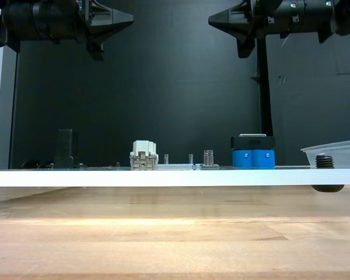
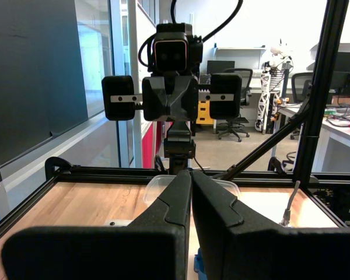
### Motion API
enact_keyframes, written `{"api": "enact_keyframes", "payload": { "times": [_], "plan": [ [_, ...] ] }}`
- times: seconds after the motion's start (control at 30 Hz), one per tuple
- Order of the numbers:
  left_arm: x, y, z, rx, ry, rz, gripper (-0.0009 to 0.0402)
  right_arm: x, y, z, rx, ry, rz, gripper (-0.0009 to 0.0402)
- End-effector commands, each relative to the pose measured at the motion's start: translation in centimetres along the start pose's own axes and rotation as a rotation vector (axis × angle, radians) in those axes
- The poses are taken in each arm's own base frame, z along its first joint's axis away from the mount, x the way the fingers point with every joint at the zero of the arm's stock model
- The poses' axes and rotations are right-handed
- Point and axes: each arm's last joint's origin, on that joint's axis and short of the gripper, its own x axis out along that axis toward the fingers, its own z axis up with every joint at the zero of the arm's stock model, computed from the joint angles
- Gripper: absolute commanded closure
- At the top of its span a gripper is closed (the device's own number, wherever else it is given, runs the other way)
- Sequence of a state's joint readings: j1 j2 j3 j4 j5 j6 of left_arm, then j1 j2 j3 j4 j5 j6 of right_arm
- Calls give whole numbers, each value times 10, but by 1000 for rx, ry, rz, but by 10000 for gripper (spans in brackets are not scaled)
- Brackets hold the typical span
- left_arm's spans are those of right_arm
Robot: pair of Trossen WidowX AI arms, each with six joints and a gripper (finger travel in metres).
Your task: Pick the RJ45 connector and install on taskboard
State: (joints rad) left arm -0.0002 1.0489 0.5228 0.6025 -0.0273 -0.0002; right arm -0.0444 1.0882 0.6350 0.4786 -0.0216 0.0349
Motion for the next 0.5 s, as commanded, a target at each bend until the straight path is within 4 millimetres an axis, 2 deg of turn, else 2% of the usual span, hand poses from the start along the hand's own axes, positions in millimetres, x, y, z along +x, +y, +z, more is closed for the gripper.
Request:
{"api": "enact_keyframes", "payload": {
  "times": [0.03, 0.5],
  "plan": [
    [0, 0, 0, 0, 0, 0, 393, -1, 0, -4, 2, 7, -1, 393],
    [0, 0, 0, 0, 0, 0, 393, -1, 2, -3, 5, 6, 6, 393]
  ]
}}
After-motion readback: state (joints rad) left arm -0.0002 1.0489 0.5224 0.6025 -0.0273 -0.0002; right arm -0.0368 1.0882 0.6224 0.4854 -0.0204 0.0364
